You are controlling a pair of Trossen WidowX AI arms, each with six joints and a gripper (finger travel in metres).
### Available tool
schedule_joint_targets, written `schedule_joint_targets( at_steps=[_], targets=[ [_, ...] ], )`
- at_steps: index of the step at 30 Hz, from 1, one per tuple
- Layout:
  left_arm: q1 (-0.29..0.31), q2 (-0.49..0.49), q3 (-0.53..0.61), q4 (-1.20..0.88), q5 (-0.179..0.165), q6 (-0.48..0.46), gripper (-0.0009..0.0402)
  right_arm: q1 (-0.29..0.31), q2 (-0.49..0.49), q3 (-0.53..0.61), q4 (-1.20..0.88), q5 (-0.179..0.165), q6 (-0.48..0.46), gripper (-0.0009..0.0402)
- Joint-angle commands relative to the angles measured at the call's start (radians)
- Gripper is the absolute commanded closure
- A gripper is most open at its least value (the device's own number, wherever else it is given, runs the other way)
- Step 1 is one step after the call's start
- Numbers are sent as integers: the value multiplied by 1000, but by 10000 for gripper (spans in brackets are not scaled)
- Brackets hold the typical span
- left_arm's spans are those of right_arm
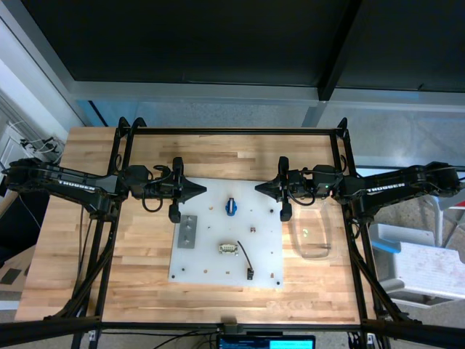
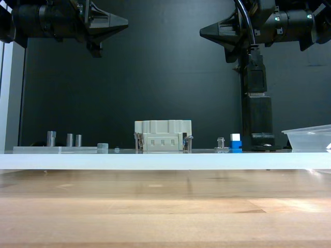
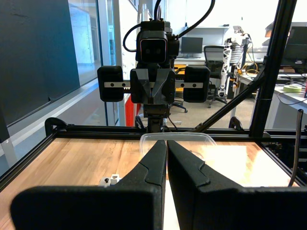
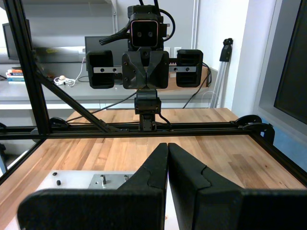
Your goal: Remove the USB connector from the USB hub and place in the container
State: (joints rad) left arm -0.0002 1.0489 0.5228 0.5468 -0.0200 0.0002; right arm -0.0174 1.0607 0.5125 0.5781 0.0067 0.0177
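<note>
The USB connector (image 1: 243, 257), a short curved black cable, lies on the white board (image 1: 218, 270) near its front edge. Its end meets the tiny black USB hub (image 1: 249, 274). The clear container (image 1: 313, 231) stands on the wood just right of the board, also seen in the low view as the container (image 2: 310, 137) and from the left wrist as the container (image 3: 177, 138). My left gripper (image 1: 200, 189) hovers shut and empty over the board's back left. My right gripper (image 1: 259, 187) hovers shut and empty over the back right. They point at each other.
On the board are a grey metal plate (image 1: 188, 232) with pegs, a blue part (image 1: 230, 206) and a beige connector block (image 1: 229, 249). A black frame (image 1: 232, 131) rings the wooden table. Both grippers hang high above the board, left gripper (image 2: 124, 21) and right gripper (image 2: 204, 32).
</note>
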Motion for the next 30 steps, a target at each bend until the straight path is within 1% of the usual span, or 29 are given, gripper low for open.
schedule_joint_targets(
  at_steps=[1, 23, 26, 30],
  targets=[
    [0, 0, 0, 0, 0, 0, 392, 0, 0, 0, 0, 0, 1, 393],
    [0, 0, 0, 0, 0, 0, 392, 0, 0, 0, 1, 0, 1, 393],
    [0, 0, 0, 0, 0, 0, 392, 1, 0, 2, -1, 1, 19, 393],
    [0, 0, 0, 0, 0, 0, 392, 5, -1, 16, -34, 1, 109, 393]
  ],
)
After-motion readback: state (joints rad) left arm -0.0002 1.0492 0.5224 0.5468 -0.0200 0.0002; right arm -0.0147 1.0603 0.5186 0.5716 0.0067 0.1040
